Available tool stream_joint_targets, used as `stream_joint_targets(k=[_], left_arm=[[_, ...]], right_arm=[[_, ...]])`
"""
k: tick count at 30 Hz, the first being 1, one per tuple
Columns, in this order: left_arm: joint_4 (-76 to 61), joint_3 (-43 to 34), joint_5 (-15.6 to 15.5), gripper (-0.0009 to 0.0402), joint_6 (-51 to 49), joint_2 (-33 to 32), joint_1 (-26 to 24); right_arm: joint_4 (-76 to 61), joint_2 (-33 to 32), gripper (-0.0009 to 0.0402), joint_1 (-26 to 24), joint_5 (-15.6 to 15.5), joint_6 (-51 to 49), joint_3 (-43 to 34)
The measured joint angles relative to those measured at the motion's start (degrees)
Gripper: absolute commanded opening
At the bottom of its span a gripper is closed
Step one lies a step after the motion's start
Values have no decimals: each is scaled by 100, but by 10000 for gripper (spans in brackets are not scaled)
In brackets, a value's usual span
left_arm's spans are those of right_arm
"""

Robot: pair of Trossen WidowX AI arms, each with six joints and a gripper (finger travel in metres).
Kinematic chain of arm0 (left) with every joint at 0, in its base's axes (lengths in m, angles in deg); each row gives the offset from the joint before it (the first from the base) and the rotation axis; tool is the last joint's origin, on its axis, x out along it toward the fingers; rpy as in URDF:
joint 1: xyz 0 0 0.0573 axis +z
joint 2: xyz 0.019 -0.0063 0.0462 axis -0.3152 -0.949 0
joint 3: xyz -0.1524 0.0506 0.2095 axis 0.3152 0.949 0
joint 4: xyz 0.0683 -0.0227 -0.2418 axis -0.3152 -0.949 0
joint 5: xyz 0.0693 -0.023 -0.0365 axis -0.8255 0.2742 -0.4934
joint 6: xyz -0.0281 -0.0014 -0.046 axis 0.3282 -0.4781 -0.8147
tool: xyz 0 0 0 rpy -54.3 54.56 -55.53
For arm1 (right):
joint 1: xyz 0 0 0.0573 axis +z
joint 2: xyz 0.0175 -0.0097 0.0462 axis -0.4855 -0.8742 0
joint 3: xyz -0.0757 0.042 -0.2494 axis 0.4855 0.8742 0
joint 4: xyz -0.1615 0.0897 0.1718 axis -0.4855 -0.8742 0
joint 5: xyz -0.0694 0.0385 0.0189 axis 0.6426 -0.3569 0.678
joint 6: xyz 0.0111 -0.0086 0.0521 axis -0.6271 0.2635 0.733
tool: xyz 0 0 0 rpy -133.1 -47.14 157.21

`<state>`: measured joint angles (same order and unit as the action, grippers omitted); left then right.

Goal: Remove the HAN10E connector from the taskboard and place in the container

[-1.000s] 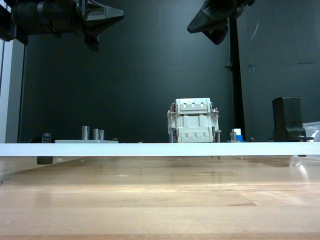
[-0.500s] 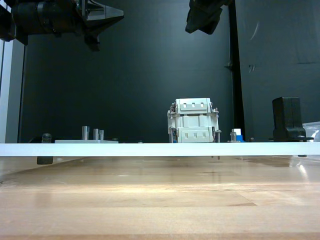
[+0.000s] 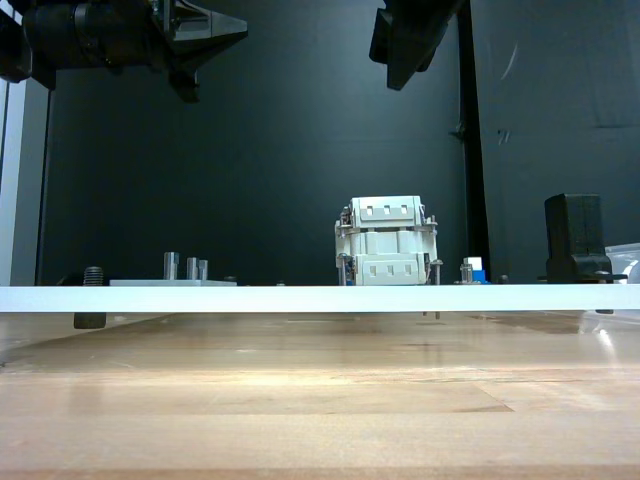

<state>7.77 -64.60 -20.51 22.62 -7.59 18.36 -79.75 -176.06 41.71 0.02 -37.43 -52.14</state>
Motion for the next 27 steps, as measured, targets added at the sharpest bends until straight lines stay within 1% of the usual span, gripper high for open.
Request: stream_joint_targets(k=[4, 7, 13, 19, 27], left_arm=[[0, 0, 0, 0, 0, 0, 0], [-2, 0, 0, 0, 0, 0, 0], [0, -2, -2, 0, 0, 0, 0], [-2, 0, -2, 0, 0, 2, 0], [-2, 0, 0, 0, 0, 2, 0]], right_arm=[[0, -28, 4, 9, 0, 0, 0], [0, -31, 19, 11, 2, 0, 2], [-13, -96, 70, 15, 20, 7, 83], [105, -389, 117, 20, 20, 50, 92], [219, -597, 193, 31, 15, 57, 94]])
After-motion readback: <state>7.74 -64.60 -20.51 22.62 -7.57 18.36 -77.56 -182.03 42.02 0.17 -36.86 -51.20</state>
